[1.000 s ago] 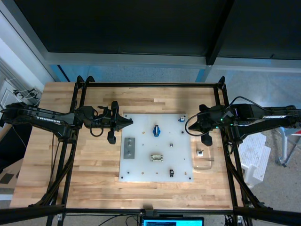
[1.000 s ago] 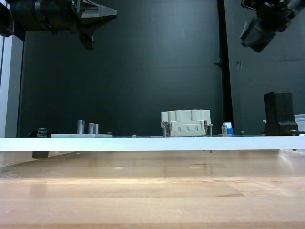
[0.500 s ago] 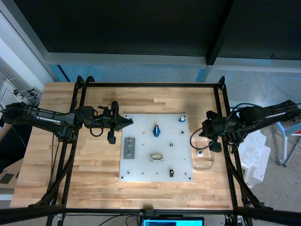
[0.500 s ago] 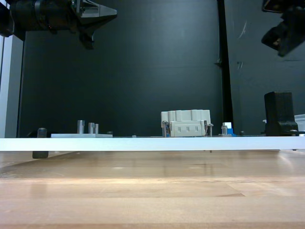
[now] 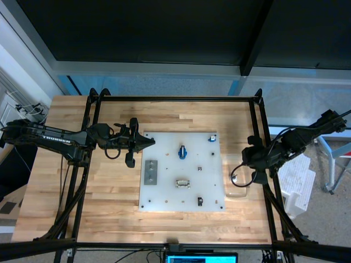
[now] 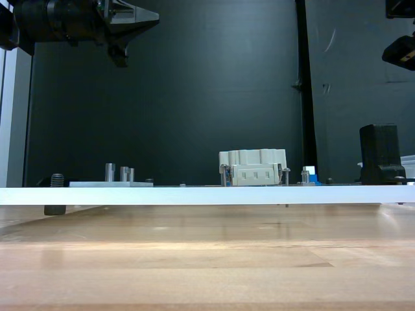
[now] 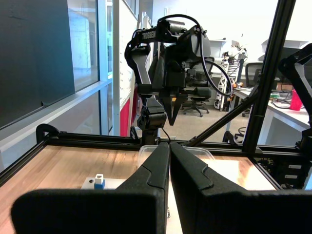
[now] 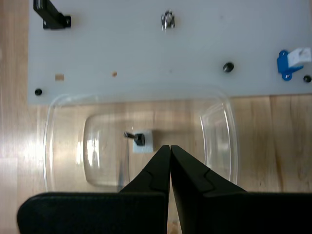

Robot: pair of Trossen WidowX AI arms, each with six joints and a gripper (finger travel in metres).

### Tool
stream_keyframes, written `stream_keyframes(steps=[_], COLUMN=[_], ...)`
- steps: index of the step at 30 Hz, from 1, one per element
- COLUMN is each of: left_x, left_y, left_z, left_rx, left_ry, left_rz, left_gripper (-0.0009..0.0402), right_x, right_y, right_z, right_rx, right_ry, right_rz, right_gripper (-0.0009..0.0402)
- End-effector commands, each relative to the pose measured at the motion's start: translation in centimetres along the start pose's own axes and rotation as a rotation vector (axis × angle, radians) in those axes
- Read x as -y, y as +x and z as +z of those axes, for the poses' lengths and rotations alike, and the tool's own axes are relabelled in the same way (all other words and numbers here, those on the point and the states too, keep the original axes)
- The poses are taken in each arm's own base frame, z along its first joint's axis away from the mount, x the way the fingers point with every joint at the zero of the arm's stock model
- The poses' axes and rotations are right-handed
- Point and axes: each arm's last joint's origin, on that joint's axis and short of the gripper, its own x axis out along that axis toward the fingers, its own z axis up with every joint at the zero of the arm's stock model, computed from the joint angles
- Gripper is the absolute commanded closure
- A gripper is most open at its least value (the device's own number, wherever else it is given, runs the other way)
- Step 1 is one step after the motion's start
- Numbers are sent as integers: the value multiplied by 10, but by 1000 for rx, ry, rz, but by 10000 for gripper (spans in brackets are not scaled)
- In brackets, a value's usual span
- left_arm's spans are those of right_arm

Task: Pick the USB connector and install on taskboard

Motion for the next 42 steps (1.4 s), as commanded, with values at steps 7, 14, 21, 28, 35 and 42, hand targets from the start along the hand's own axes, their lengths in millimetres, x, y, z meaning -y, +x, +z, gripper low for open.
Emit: stream_keyframes(steps=[7, 14, 21, 28, 35, 42], left_x=[0, 0, 0, 0, 0, 0], left_y=[0, 0, 0, 0, 0, 0], left_z=[0, 0, 0, 0, 0, 0], left_rx=[0, 0, 1, 0, 0, 1], left_ry=[0, 0, 0, 0, 0, 0], left_rz=[0, 0, 0, 0, 0, 0], left_gripper=[393, 393, 393, 393, 393, 393], right_x=[-18, -23, -31, -34, -35, -31], right_y=[13, 22, 42, 61, 69, 74], right_z=[1, 2, -9, -12, -8, -4], right_rx=[-90, -129, -142, -142, -132, -156], right_ry=[-84, -39, -23, -24, -58, -79], right_rz=[-4, -28, 2, -30, -68, -50], right_gripper=[384, 341, 282, 264, 258, 258])
